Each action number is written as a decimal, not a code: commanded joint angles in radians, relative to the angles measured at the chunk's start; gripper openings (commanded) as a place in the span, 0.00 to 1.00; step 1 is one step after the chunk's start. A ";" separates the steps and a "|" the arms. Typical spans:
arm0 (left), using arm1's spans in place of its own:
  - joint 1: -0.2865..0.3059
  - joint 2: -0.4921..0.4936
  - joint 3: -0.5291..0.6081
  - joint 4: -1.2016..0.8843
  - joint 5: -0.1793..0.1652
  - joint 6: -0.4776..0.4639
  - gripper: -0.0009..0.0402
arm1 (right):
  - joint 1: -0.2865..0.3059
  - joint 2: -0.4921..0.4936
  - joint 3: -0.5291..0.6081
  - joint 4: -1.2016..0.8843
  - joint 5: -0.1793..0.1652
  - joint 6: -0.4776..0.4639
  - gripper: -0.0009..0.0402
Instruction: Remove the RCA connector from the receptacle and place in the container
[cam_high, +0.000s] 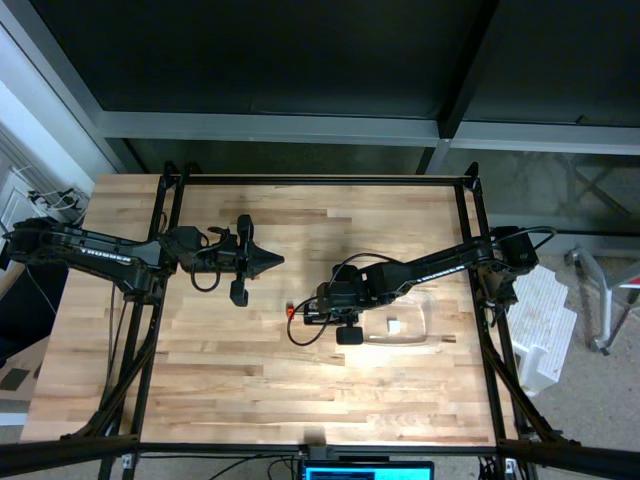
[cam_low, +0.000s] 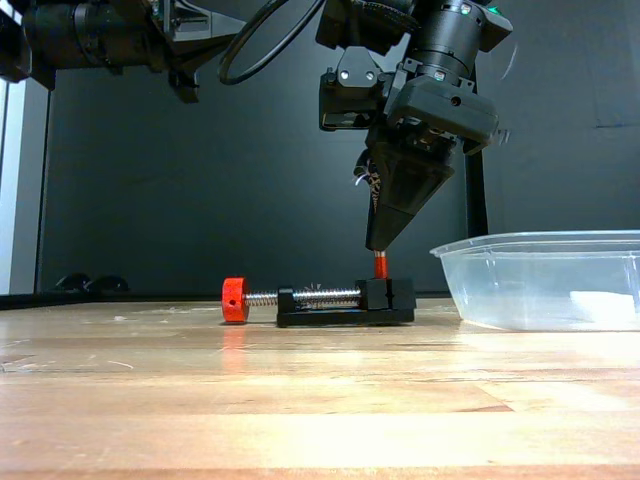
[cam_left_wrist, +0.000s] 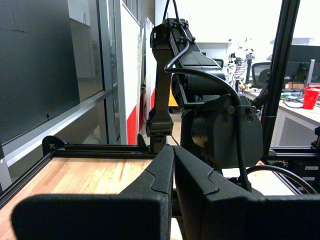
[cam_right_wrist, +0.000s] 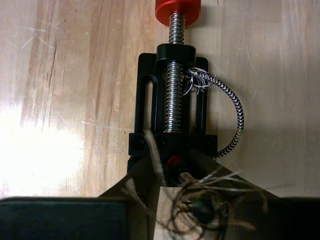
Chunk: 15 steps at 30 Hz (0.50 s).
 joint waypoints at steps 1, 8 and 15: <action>0.000 0.000 0.000 0.000 0.000 0.000 0.02 | 0.000 -0.002 0.000 0.000 0.000 0.000 0.13; 0.000 0.000 0.000 0.000 0.000 0.000 0.02 | 0.000 -0.002 0.000 0.000 0.000 0.001 0.02; 0.000 0.000 0.000 0.000 0.000 0.000 0.02 | 0.000 -0.014 0.000 0.001 0.000 0.001 0.02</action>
